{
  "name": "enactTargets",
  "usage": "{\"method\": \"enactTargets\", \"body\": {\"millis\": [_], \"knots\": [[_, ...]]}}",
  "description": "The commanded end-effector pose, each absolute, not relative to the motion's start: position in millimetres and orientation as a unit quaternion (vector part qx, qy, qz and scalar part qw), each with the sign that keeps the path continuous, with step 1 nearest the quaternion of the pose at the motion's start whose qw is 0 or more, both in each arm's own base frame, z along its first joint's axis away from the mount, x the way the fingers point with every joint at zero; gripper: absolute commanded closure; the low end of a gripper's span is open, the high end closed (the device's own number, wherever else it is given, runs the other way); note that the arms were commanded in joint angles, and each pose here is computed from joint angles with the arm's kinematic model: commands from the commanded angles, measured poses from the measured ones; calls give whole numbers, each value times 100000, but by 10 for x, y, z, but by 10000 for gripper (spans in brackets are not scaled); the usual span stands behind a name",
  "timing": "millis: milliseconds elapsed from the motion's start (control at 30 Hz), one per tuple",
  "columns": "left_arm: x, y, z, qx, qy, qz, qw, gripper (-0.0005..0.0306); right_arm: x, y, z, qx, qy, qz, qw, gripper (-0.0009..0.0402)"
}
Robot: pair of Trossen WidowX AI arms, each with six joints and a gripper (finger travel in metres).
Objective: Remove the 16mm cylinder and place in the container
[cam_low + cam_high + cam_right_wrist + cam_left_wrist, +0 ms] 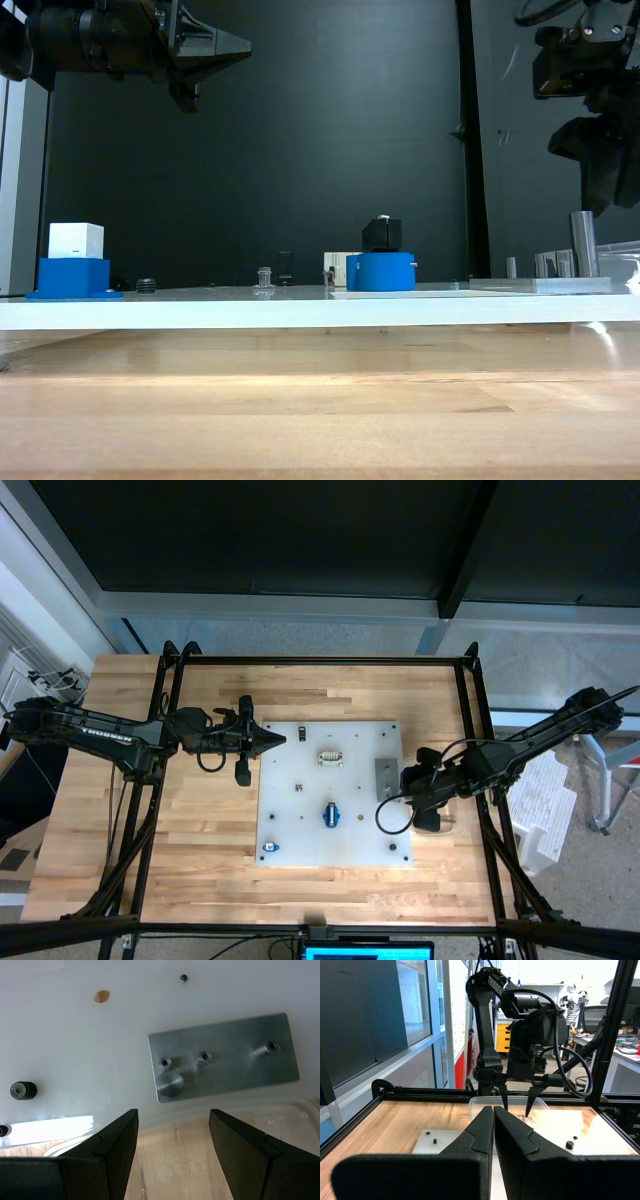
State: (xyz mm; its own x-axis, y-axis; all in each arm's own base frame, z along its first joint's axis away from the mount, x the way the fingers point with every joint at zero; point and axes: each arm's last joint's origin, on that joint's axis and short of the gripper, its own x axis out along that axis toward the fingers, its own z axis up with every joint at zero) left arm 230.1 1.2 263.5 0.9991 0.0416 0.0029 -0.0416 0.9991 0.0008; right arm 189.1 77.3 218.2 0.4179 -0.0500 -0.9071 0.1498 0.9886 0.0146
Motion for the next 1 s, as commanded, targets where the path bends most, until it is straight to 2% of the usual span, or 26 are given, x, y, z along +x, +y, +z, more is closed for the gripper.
{"method": "enactTargets", "body": {"millis": [33,333,733,833,1000], "knots": [[2302,12,2634,45,-142,2098,99978,300,2000,810,2163,3089,53736,-6152,84054,197],[2302,13,2634,45,-142,2117,99977,300,2168,862,2023,2675,54135,-6449,83789,197],[2302,12,2634,45,-142,2079,99978,300,2168,856,2004,2772,54347,-6727,83627,198],[2302,13,2634,45,-142,2098,99978,300,2158,848,1984,2643,54594,-6860,83459,215],[2302,13,2634,45,-142,2098,99978,300,2151,844,1978,2161,54693,-6621,83428,272]]}}
